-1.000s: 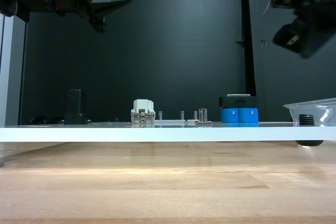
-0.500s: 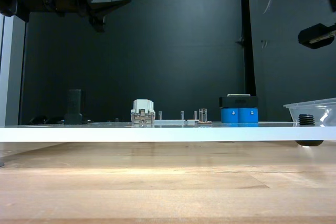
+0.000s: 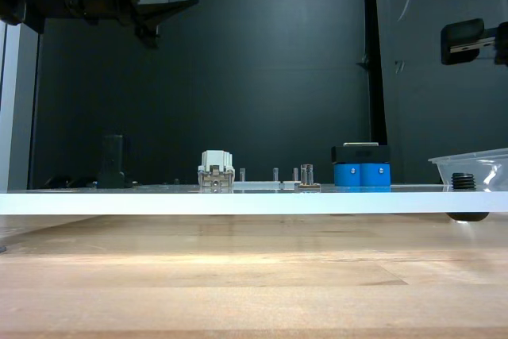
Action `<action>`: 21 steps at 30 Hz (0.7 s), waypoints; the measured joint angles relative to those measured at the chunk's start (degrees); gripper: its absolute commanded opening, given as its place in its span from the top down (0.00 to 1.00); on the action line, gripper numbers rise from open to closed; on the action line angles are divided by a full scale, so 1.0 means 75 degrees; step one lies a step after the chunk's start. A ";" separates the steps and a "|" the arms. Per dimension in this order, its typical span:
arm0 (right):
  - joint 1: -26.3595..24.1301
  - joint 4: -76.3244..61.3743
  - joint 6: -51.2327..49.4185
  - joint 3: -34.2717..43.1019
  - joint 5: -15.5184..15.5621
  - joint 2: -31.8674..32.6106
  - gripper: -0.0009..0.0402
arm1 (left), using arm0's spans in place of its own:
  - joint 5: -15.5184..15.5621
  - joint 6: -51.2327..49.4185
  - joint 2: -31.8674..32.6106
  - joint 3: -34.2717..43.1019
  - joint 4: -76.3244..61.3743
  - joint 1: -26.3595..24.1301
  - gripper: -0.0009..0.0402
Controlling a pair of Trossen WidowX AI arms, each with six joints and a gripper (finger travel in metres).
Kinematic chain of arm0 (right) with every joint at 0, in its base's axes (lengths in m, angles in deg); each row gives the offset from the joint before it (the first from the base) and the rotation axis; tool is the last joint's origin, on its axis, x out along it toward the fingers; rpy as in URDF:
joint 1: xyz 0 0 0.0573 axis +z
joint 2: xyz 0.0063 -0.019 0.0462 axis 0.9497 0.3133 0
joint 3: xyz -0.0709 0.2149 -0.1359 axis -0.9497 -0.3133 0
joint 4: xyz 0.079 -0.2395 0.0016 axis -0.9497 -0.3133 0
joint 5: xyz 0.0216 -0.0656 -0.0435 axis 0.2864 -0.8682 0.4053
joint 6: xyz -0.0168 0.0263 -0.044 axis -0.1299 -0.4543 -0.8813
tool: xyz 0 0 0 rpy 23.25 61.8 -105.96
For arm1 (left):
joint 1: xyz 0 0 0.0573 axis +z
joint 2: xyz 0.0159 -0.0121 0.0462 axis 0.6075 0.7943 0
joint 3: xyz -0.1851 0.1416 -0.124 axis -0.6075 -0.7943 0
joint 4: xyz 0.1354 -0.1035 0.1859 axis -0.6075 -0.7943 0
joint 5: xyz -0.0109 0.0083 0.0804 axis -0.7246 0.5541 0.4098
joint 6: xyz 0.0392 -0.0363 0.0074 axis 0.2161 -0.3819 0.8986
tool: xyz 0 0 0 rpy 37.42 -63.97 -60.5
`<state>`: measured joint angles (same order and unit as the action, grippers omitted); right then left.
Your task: Pick the M12 nut and place it on its threads and fasten
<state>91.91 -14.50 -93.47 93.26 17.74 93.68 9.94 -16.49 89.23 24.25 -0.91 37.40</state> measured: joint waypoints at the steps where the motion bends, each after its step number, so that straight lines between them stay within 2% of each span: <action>1: 0.0009 0.0029 -0.0137 0.0000 -0.0017 0.0082 0.70 | 0.0000 0.0000 0.0000 0.0000 0.0003 0.0000 0.98; 6: 0.0020 0.0187 -0.0364 0.0000 -0.0169 0.0399 0.55 | -0.0003 0.0000 0.0000 0.0000 0.0003 0.0000 0.98; 11: 0.0026 0.0539 -0.0484 0.0000 -0.0172 0.0697 0.46 | -0.0003 0.0000 0.0000 -0.0003 0.0000 0.0000 0.98; 16: 0.0015 0.0828 -0.0431 -0.0119 -0.0172 0.0866 0.42 | 0.0000 0.0000 0.0000 0.0000 0.0003 0.0000 0.98; 21: 0.0015 0.0953 -0.0099 -0.0248 -0.0166 0.0871 0.43 | 0.0000 0.0000 0.0000 0.0000 0.0003 0.0000 0.98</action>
<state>92.02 -7.35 -94.22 91.40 16.49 100.22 9.94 -16.49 89.23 24.25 -0.88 37.40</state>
